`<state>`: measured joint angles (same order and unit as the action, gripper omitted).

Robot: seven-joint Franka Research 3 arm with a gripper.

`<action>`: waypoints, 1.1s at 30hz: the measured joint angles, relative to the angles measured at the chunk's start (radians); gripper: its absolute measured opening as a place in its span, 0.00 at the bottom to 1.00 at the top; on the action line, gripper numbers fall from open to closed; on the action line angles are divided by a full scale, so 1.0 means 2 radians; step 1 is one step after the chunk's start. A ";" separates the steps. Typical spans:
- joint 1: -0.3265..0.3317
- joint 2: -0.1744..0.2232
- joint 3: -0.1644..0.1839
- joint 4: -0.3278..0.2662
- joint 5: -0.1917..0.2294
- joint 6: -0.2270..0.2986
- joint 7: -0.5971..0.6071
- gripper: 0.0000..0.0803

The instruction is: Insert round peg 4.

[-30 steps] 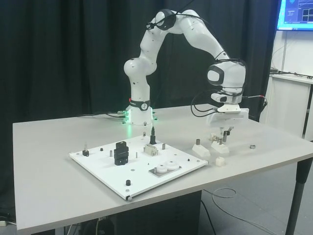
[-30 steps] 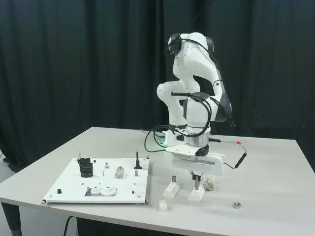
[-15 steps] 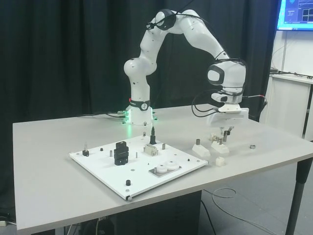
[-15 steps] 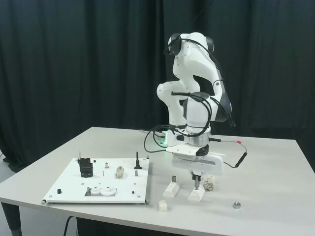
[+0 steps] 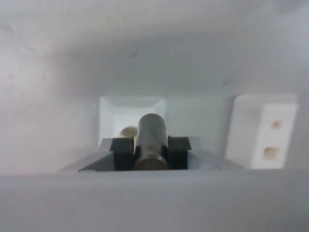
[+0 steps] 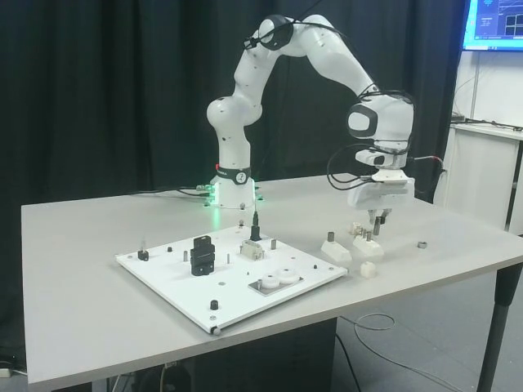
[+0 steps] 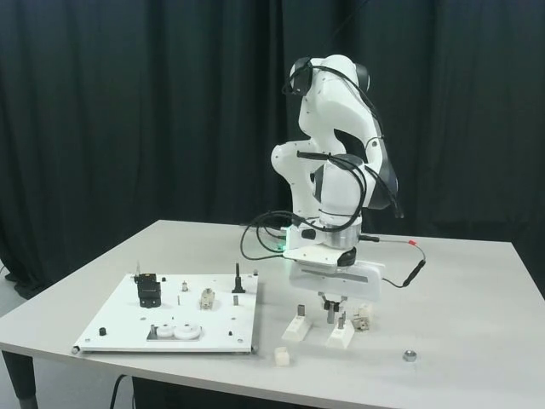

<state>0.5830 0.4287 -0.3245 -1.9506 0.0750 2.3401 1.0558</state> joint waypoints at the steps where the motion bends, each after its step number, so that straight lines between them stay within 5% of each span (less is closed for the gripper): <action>1: -0.002 0.000 0.000 0.003 -0.005 -0.002 -0.001 0.18; 19: -0.075 0.000 0.001 0.062 -0.088 -0.075 -0.062 0.18; 33: -0.152 -0.006 0.020 0.087 -0.123 -0.111 -0.132 0.18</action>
<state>0.2783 0.4159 -0.2851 -1.7763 -0.1701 2.1180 0.7911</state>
